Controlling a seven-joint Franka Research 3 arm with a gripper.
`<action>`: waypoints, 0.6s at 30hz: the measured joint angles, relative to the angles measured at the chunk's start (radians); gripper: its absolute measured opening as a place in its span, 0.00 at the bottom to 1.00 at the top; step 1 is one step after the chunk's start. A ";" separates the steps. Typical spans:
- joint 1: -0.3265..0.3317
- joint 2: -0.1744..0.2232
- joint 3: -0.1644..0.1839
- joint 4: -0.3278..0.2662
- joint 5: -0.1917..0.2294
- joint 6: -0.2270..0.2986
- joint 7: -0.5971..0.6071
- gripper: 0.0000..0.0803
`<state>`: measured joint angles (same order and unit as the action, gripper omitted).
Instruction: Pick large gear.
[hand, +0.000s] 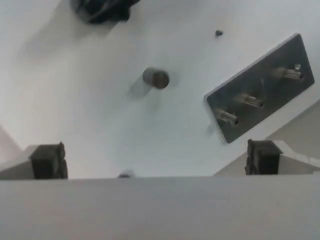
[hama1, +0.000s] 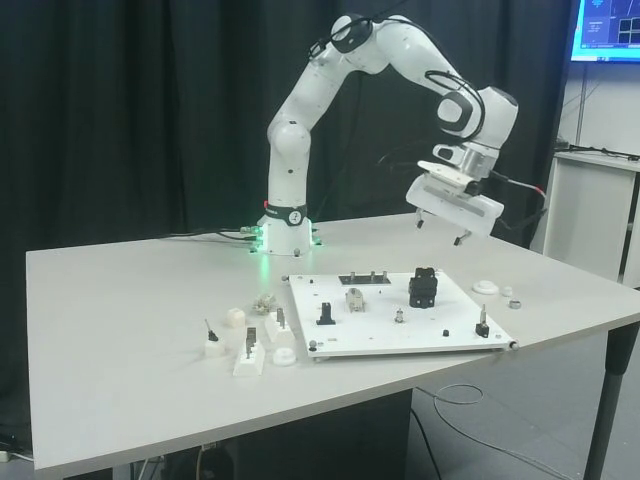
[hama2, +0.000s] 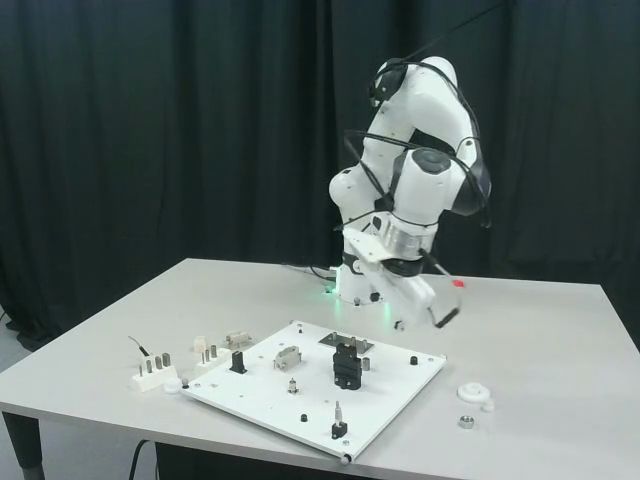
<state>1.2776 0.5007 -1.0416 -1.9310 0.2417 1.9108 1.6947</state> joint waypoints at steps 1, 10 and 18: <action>0.007 0.000 0.000 0.001 0.000 0.000 -0.023 1.00; 0.058 0.000 -0.001 0.020 0.000 -0.004 -0.269 1.00; 0.084 0.000 0.003 0.046 0.012 -0.009 -0.482 1.00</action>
<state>1.3613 0.5009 -1.0387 -1.8855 0.2541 1.9020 1.2131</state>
